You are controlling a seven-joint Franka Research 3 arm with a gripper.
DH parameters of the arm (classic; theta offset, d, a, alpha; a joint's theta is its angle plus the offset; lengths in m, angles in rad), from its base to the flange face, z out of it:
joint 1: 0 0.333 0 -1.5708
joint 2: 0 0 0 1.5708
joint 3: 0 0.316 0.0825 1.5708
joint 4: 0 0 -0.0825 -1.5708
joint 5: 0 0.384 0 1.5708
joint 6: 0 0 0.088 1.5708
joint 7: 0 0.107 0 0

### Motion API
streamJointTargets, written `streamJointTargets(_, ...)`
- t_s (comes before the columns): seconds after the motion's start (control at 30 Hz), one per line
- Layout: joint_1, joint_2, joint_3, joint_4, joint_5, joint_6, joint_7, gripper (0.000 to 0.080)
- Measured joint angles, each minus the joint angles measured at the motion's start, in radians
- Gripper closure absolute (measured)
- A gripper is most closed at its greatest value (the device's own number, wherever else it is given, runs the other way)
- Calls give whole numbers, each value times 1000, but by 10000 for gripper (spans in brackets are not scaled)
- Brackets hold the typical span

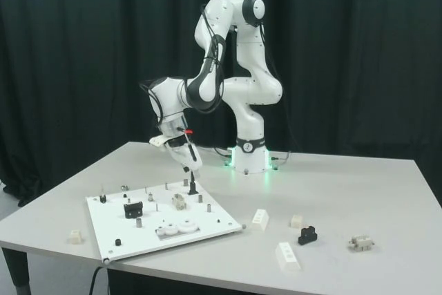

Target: Pick D-SUB.

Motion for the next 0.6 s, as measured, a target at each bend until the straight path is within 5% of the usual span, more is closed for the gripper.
streamJointTargets(0.6,0,-2,0,3,0,-1,0,3)
